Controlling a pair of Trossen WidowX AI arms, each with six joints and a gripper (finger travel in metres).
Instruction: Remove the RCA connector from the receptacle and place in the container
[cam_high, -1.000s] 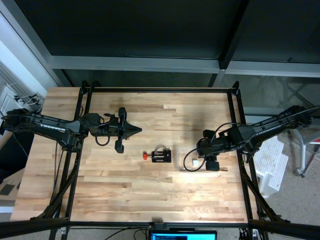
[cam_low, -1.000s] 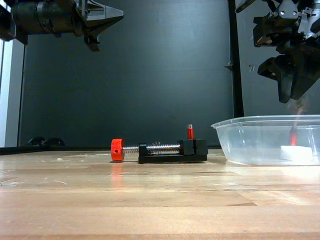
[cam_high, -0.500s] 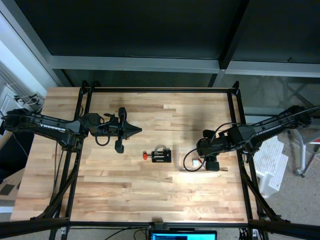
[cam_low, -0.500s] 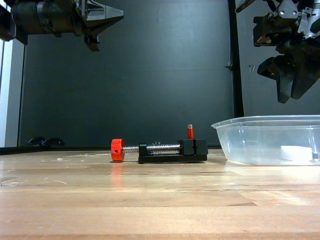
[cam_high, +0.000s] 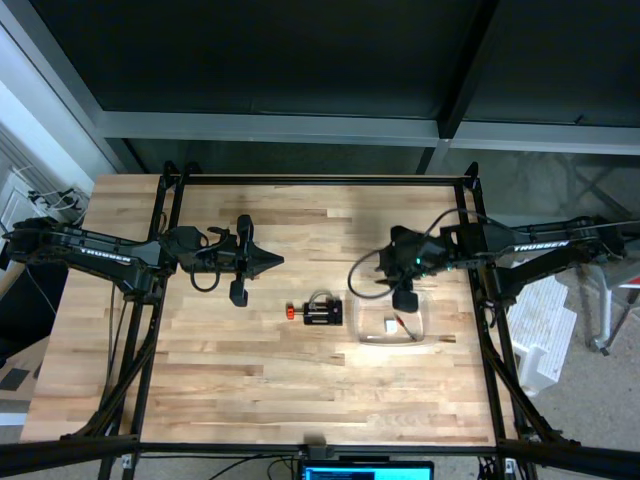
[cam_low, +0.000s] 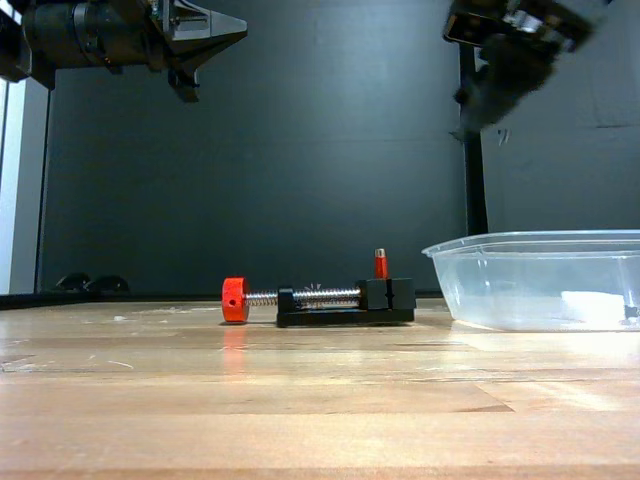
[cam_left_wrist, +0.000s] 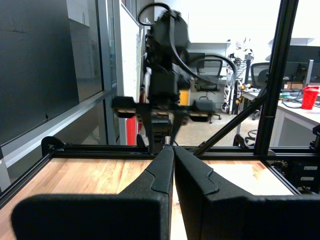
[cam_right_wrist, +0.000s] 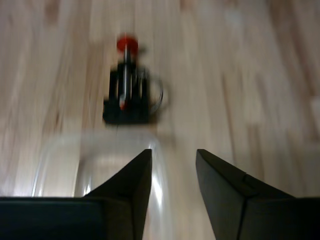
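Observation:
The RCA connector (cam_high: 398, 320) lies as a tiny reddish sliver inside the container (cam_high: 372, 338), beside a small white cube (cam_high: 389, 325); in the low view it shows as a small dark speck (cam_low: 630, 312) behind the clear wall (cam_low: 480, 285). The black receptacle (cam_high: 324, 312) with its red knob (cam_low: 234, 299) sits left of the container, a short red stub (cam_low: 380, 263) standing on it. My right gripper (cam_high: 392, 268) hovers high behind the container, open and empty (cam_right_wrist: 172, 160). My left gripper (cam_high: 275, 260) hangs parked at the left, shut (cam_left_wrist: 173, 150).
A pale wire loop (cam_high: 321, 298) arches over the receptacle. Black frame rails (cam_high: 320, 180) run along the table's far and side edges. Bare wood (cam_high: 250, 380) lies in front of the receptacle and container.
The connector dropped from the right gripper into the container. The right gripper then rose and swung back and left, away from above the container. The left arm stayed still.

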